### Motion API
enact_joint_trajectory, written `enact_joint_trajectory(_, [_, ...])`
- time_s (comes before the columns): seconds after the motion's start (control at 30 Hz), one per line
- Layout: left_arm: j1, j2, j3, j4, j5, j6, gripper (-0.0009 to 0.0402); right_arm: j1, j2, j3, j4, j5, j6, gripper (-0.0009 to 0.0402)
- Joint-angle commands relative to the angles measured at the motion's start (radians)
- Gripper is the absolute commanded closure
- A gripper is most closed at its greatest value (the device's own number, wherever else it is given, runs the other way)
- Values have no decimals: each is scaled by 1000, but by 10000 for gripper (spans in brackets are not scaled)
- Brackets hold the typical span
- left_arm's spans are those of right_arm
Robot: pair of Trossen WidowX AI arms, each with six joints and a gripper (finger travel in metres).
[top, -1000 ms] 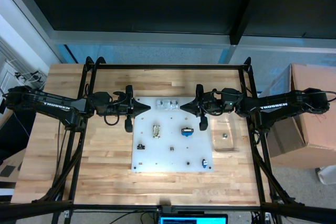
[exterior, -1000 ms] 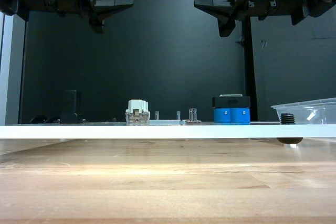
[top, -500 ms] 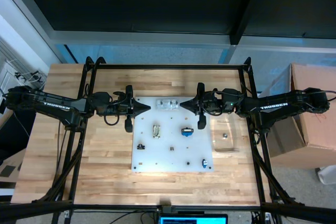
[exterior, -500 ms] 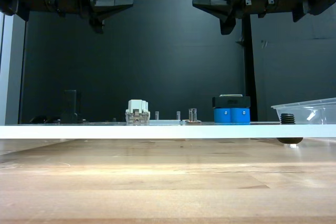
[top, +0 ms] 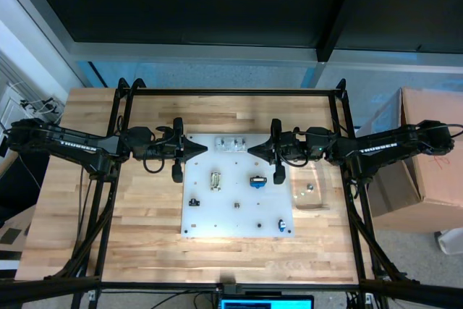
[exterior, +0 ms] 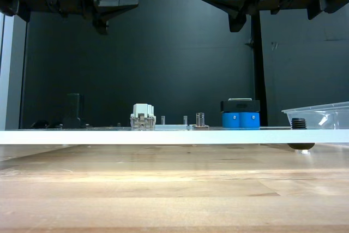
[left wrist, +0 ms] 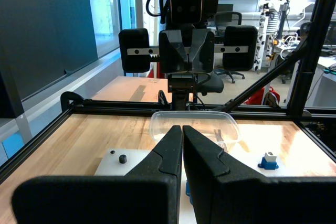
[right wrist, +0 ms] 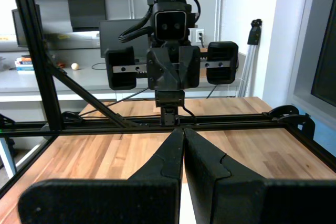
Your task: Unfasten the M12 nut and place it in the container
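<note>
The small silver nut (top: 309,187) lies free inside the clear container (top: 319,204), just right of the white board (top: 217,216). Its black ribbed stud (exterior: 298,123) stands bare at the board's near right edge, ribs showing. My left gripper (top: 205,148) hangs high over the board's far left edge, shut with nothing in it; its fingers (left wrist: 170,142) meet. My right gripper (top: 249,148) hangs high over the board's far middle, facing the left one. It too is shut and holds nothing, its fingers (right wrist: 173,148) pressed together.
On the board stand a blue block (exterior: 240,115), a grey-white connector (exterior: 142,117), a small silver post (exterior: 200,120) and a clear fitting (top: 231,143) at the far edge. A black frame (top: 231,92) rings the table. A cardboard box (top: 427,150) stands at the right.
My right gripper has risen a little and stays shut. The left arm, the nut and the stud have not moved.
</note>
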State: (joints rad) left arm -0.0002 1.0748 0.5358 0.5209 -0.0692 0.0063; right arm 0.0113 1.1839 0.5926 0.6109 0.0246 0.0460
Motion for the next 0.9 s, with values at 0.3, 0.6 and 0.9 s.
enact_joint_trajectory(0.3, [0,0,0,0,0,0,393,2,1,1,-1,2,1,393])
enact_joint_trajectory(0.6, [0,0,0,0,0,0,393,2,1,1,-1,2,-2,393])
enact_joint_trajectory(0.9, [0,0,0,0,0,0,393,2,0,1,-32,2,-2,393])
